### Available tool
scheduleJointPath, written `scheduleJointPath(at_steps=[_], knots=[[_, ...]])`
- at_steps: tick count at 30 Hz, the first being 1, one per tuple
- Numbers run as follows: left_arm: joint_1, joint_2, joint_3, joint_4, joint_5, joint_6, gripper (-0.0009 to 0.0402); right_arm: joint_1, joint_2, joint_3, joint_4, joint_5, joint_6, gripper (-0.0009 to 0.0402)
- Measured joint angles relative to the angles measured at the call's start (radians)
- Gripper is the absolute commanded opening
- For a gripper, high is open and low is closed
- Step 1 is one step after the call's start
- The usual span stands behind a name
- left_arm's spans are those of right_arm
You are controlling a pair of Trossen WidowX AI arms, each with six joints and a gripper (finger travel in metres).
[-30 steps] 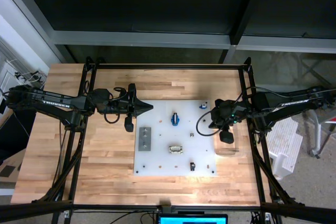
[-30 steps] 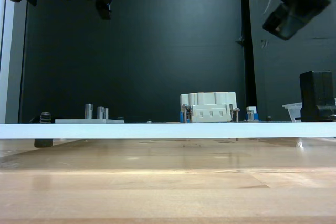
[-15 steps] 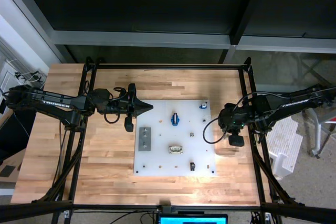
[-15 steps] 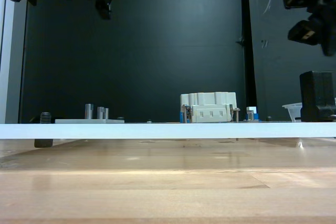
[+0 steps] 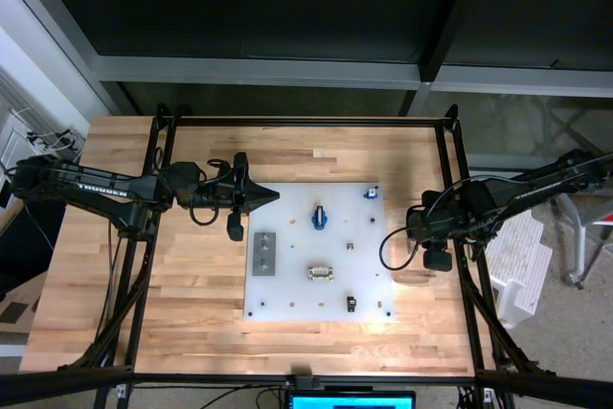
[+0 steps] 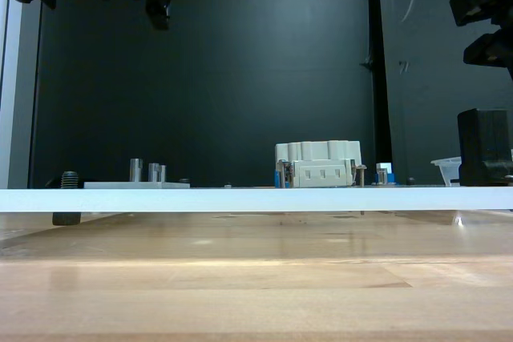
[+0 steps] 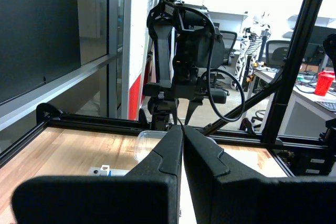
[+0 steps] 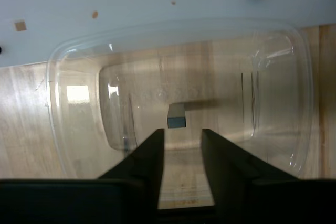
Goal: Pick the 16mm bar and install on taskboard
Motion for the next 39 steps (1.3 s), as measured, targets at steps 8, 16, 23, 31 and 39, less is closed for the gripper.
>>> scheduleJointPath(at_steps=[8,16,23,31,39], knots=[[0.000,0.000,0.000,0.000,0.000,0.000,0.0000,0.003,0.014,-0.058,0.011,0.022,0.003,0.0227],[0.000,0.000,0.000,0.000,0.000,0.000,0.0000,0.010,0.027,-0.108,0.101,0.029,-0.014,0.0228],[0.000,0.000,0.000,0.000,0.000,0.000,0.0000,0.012,0.027,-0.148,0.124,0.029,-0.027,0.0229],[0.000,0.000,0.000,0.000,0.000,0.000,0.0000,0.017,0.039,-0.179,0.144,0.029,-0.031,0.0228],[0.000,0.000,0.000,0.000,0.000,0.000,0.0000,0.044,0.103,-0.180,0.164,0.024,-0.029,0.0228]])
